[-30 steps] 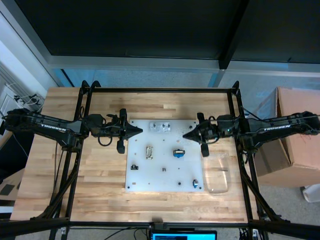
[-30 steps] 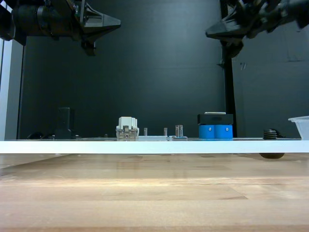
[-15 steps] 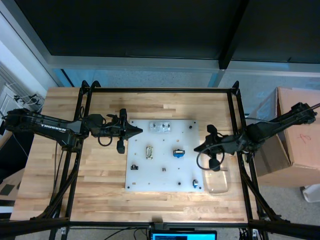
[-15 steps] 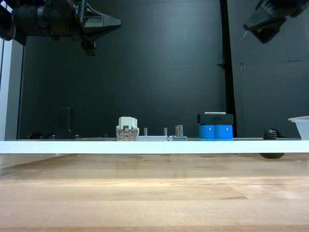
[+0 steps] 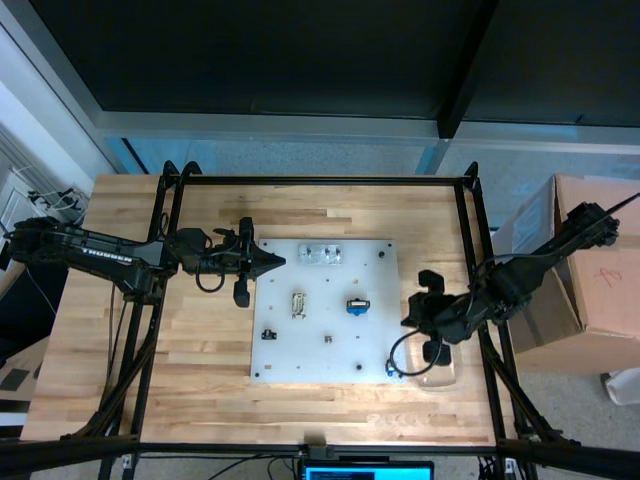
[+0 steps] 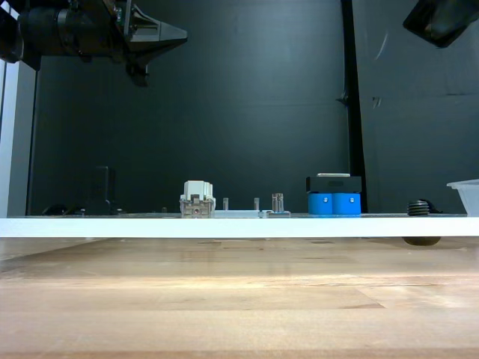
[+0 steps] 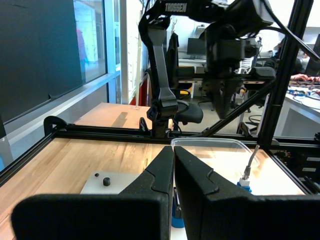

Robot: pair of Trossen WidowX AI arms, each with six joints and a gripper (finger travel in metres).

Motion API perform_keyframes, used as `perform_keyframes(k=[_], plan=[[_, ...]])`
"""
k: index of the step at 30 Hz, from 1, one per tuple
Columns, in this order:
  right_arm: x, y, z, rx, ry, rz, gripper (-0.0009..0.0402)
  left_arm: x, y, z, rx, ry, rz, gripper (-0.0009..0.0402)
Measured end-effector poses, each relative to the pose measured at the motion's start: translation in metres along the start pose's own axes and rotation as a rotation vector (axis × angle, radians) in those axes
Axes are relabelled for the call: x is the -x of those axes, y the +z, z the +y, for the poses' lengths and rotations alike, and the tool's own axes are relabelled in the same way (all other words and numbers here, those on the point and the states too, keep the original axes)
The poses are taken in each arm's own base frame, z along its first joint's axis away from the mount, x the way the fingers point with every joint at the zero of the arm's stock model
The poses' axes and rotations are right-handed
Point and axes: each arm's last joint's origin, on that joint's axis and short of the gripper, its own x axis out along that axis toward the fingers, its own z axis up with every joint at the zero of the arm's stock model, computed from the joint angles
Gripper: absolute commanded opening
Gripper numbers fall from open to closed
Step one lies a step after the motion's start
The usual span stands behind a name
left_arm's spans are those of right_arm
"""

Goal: Remove the RJ45 connector from the taskboard and place in the container

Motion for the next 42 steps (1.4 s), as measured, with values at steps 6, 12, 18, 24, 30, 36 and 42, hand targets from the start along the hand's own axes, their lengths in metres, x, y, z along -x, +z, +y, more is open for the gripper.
perform_keyframes(k=[6, 12, 18, 24, 30, 36, 42], plan=[[-0.008, -0.004, 0.018, 0.004, 0.027, 0.128, 0.0, 0.0, 0.0, 0.0, 0.0, 0.0, 0.0, 0.0], [-0.023, -0.007, 0.031, -0.012, 0.075, 0.245, 0.0, 0.0, 0.0, 0.0, 0.0, 0.0, 0.0, 0.0], [-0.037, -0.005, 0.042, 0.01, 0.043, 0.31, 0.0022, 0.0, 0.0, 0.0, 0.0, 0.0, 0.0, 0.0], [-0.049, -0.006, 0.051, 0.023, 0.023, 0.339, 0.0088, 0.0, 0.0, 0.0, 0.0, 0.0, 0.0, 0.0], [-0.054, -0.006, 0.054, 0.004, 0.007, 0.339, 0.016, 0.0, 0.0, 0.0, 0.0, 0.0, 0.0, 0.0], [-0.059, -0.009, 0.057, 0.008, -0.007, 0.349, 0.0209, 0.0, 0.0, 0.0, 0.0, 0.0, 0.0, 0.0], [-0.06, -0.01, 0.057, 0.01, -0.012, 0.353, 0.0222, 0.0, 0.0, 0.0, 0.0, 0.0, 0.0, 0.0]])
